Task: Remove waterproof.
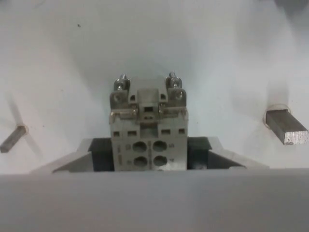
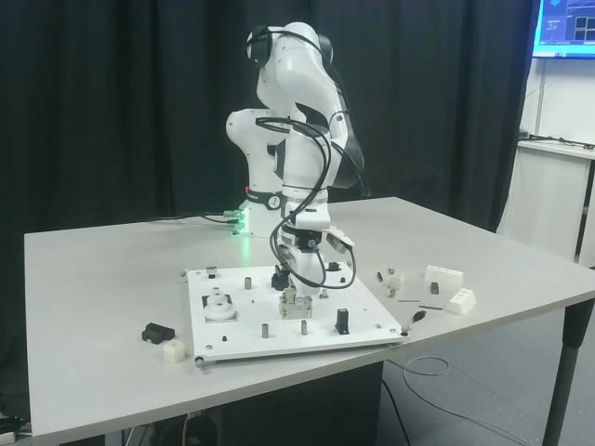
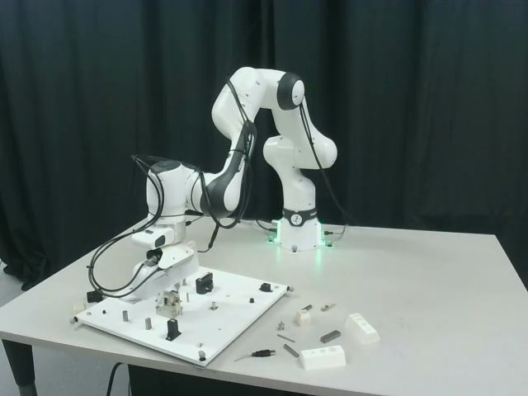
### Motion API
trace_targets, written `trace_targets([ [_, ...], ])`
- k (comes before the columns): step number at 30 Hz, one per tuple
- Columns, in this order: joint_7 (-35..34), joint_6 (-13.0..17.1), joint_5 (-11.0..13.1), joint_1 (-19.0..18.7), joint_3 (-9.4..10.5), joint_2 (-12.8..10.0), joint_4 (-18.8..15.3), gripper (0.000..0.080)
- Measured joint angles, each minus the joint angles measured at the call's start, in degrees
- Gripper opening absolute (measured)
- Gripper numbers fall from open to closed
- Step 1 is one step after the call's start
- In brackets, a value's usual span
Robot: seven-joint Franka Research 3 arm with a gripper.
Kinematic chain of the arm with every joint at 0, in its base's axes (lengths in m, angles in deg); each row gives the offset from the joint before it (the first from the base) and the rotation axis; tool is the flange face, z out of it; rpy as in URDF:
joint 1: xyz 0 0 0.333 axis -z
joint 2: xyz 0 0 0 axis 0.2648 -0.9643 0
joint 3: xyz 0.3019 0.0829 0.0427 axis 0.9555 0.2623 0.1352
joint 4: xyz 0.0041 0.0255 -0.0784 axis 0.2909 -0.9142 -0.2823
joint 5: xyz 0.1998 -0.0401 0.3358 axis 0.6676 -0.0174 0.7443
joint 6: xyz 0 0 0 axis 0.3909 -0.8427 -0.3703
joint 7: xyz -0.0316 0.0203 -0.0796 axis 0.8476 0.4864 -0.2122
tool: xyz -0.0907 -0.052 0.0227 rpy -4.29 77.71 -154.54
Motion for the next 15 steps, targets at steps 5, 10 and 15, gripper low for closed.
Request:
trace_targets([
  [5, 0.0, -0.03, 0.0, 0.0, 0.0, 0.02, 0.0, 0.0312],
  [10, 0.0, -0.13, 0.0, 0.0, 0.0, 0.02, 0.05, 0.0312],
  [15, 0.0, -0.29, 0.0, 0.0, 0.0, 0.02, 0.14, 0.0312],
])
